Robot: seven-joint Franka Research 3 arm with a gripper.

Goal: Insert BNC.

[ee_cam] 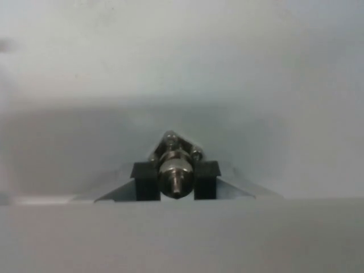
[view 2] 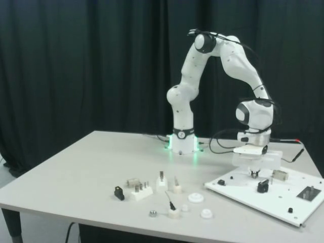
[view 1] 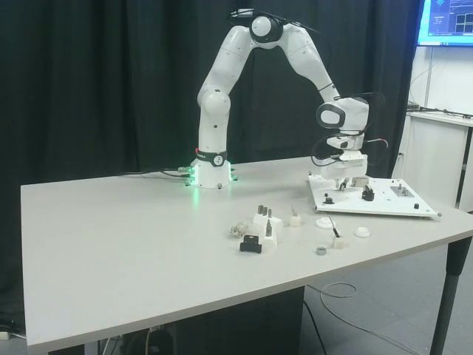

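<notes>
Currently the gripper (ee_cam: 176,185) is clamped on the BNC connector (ee_cam: 175,173), its two black fingers (ee_cam: 145,181) pressed against either side of the metal body. In both room views the gripper (view 2: 252,172) hangs low over the near end of the white board (view 2: 283,200), which lies on the grey table (view 2: 76,172). The mating socket is probably directly beneath, though no view shows it clearly. Principal risk: lateral or angular misalignment at contact, causing the connector to jam on the socket rim or twist within the fingers. A second risk is bayonet lugs out of line with their slots, blocking full seating.
</notes>
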